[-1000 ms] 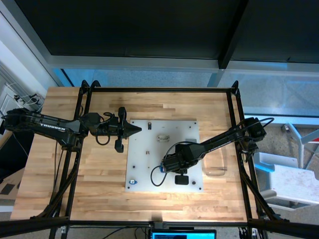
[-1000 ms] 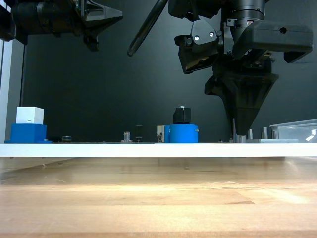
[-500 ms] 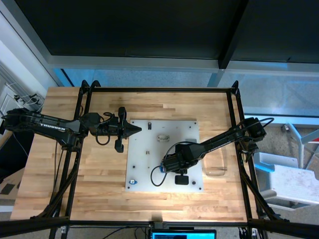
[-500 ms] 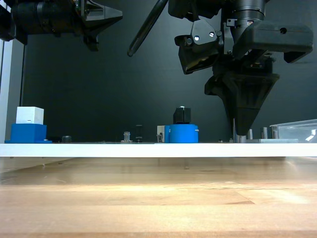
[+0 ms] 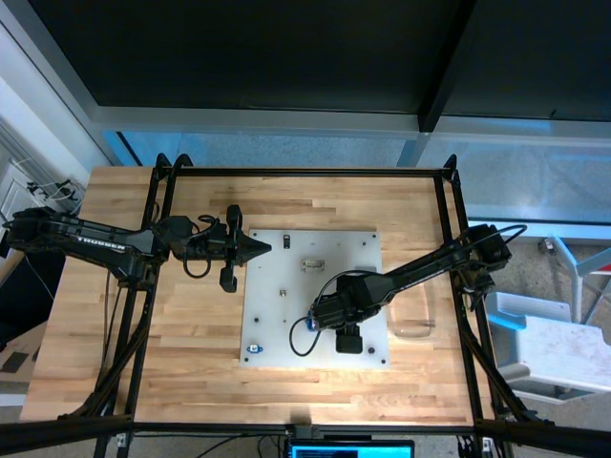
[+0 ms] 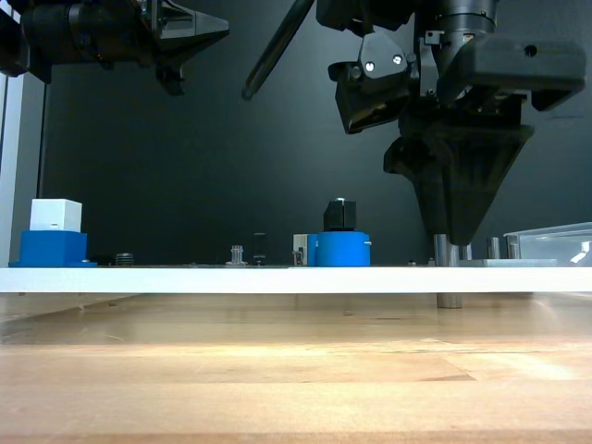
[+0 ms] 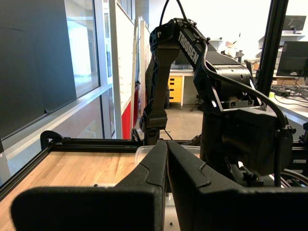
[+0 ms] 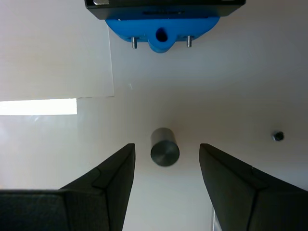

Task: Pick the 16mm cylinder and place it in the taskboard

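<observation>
The 16mm cylinder (image 8: 165, 153) is standing upright in the taskboard (image 5: 286, 315) near its 5 o'clock corner. The right end effector (image 6: 453, 231) is hanging directly over it with its fingers spread and touching neither side (a narrow gap each way), so a skewed lift-off is risking a fingertip clipping the cylinder and tilting or dragging it out. The left end effector (image 5: 256, 246) is waiting pressed together above the counter (image 5: 191, 382), off the board's 10 o'clock edge. How deep the cylinder is sitting cannot be told, and the high view is hiding it under the right end effector.
</observation>
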You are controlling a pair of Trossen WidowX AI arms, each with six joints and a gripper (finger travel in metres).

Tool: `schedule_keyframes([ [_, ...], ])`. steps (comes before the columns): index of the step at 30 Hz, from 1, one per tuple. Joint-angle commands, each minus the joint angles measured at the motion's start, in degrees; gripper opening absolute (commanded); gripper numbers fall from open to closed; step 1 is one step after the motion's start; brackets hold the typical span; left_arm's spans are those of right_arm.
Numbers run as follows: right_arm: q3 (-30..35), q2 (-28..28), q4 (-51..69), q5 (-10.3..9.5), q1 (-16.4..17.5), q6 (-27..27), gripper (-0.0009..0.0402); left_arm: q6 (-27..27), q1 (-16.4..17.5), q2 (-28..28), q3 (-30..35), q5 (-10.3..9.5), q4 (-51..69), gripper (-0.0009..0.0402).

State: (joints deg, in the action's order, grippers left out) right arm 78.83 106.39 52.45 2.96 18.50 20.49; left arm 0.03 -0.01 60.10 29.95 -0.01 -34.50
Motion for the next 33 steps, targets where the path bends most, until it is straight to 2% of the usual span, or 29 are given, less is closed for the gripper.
schedule_keyframes([
  [1,0.1,-1.1,0.8,0.0,0.0,0.0,0.0188,0.0,0.0,0.0,0.0,0.0,0.0,0.0],
  [23,0.1,-9.3,3.3,0.02,0.0,0.0,0.019,0.0,0.0,0.0,0.0,0.0,0.0,0.0],
  [33,0.1,-9.3,4.1,0.02,0.0,0.0,0.019,0.0,0.0,0.0,0.0,0.0,0.0,0.0],
])
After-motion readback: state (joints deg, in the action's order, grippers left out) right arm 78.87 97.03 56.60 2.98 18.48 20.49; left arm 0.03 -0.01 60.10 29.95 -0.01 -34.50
